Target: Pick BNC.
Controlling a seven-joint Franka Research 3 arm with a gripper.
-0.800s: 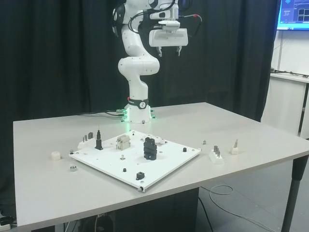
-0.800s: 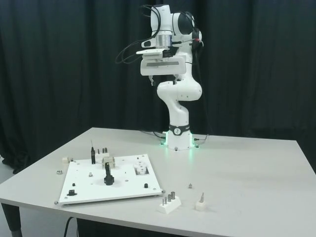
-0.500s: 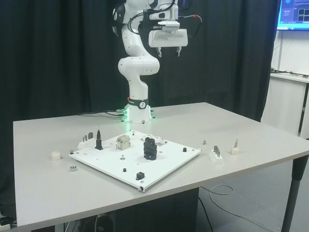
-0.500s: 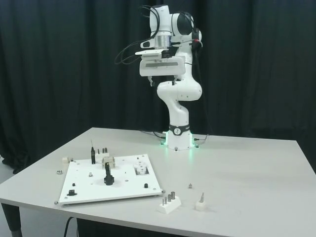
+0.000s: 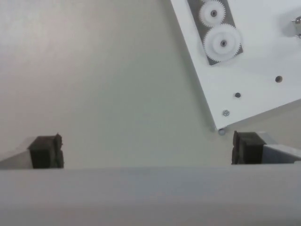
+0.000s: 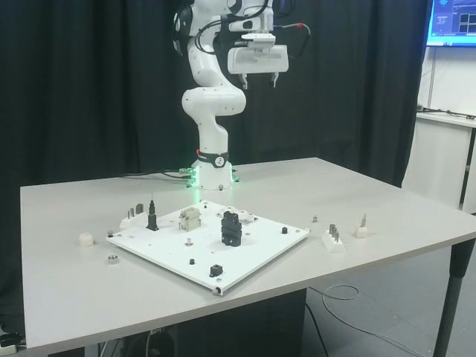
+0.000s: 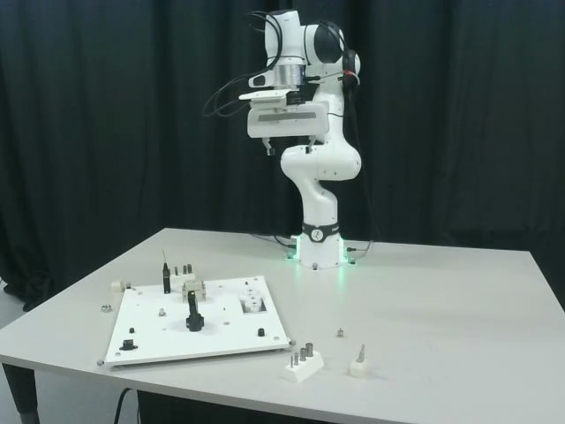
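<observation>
High over the base, pincer: the gripper [image 6: 259, 80] hangs released and holds nothing. The wrist view shows its two black fingertips [image 5: 45, 151] set wide apart over bare table.
Why so high: I judge this a travel pose. From up there I get a wide look down and the fingers are clear of every upright part before I descend.
Why released: the jaws are already spread for a part they have yet to reach, so no opening move is needed at the bottom.
Below the pincer: grey table [image 5: 94, 75] fills most of the wrist view. One corner of the white board [image 5: 254, 75] reaches in, with two white gears [image 5: 223, 43] on a grey inlay.
BNC: it should be on the board [image 6: 253, 256], low and well apart from the gripper. I cannot tell for certain which part it is. My guess is the slim black upright piece [image 6: 152, 216] at the board's far left corner, also seen in the second room view [image 7: 166, 276].
Other board part: a stockier black piece [image 6: 230, 227] stands near the middle.
Off the board: a small white holder with pins [image 6: 334, 239] sits to the right.
Change since earlier: the hand has swung slightly sideways, toward the board's side. Its height looks about the same, and everything on the table is unmoved.
</observation>
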